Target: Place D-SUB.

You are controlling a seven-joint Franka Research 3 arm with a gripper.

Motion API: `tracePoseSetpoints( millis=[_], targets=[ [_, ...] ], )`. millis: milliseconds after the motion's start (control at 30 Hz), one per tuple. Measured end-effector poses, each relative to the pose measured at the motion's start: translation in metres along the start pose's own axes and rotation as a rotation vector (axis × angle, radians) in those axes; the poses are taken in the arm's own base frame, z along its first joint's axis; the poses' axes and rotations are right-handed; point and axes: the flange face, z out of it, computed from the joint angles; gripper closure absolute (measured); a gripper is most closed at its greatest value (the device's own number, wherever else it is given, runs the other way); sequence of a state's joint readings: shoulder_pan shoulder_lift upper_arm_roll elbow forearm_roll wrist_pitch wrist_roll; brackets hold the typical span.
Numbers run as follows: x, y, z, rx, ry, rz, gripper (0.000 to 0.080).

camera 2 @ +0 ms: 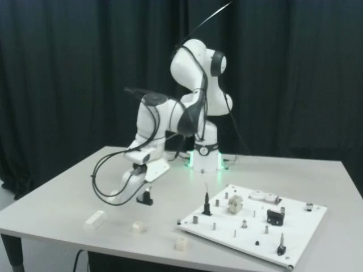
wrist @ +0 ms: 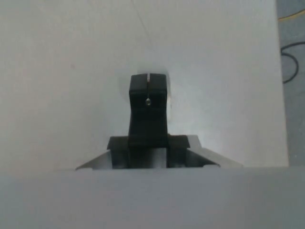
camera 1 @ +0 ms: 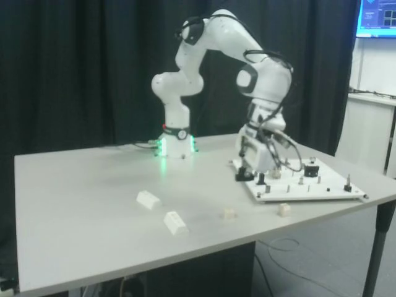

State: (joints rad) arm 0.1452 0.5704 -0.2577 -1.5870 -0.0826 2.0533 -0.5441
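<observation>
In the wrist view my gripper point(wrist: 148, 83) has its black fingers pressed together on a small black block, the D-SUB point(wrist: 148, 95), which has a thin white line on its end and a tiny shiny dot. The second room view shows the gripper point(camera 2: 146, 198) hanging just above the grey table point(camera 2: 74, 192), to the left of the white assembly board point(camera 2: 295, 232). From the first room view the gripper point(camera 1: 246, 176) is low beside that board's point(camera 1: 328, 190) near corner. How much of the black block is finger and how much is part stays unclear.
The board carries several pegs, a black holder point(camera 2: 274, 215) and a white part point(camera 2: 235, 204). Loose white blocks point(camera 1: 148, 199) point(camera 1: 175, 223) and two small pieces point(camera 1: 229, 213) point(camera 1: 284, 209) lie on the table near its front. The table edge point(wrist: 282, 95) with floor cables shows in the wrist view.
</observation>
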Motion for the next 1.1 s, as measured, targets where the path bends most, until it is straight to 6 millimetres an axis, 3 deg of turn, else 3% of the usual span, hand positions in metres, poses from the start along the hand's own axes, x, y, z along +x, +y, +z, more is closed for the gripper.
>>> tracePoseSetpoints(
  millis=[533,1100],
  targets=[
    [-0.048,0.039,0.067,-0.022,0.057,0.006,0.0649],
    [-0.085,0.052,0.114,-0.061,0.119,-0.013,0.0649]
  ],
)
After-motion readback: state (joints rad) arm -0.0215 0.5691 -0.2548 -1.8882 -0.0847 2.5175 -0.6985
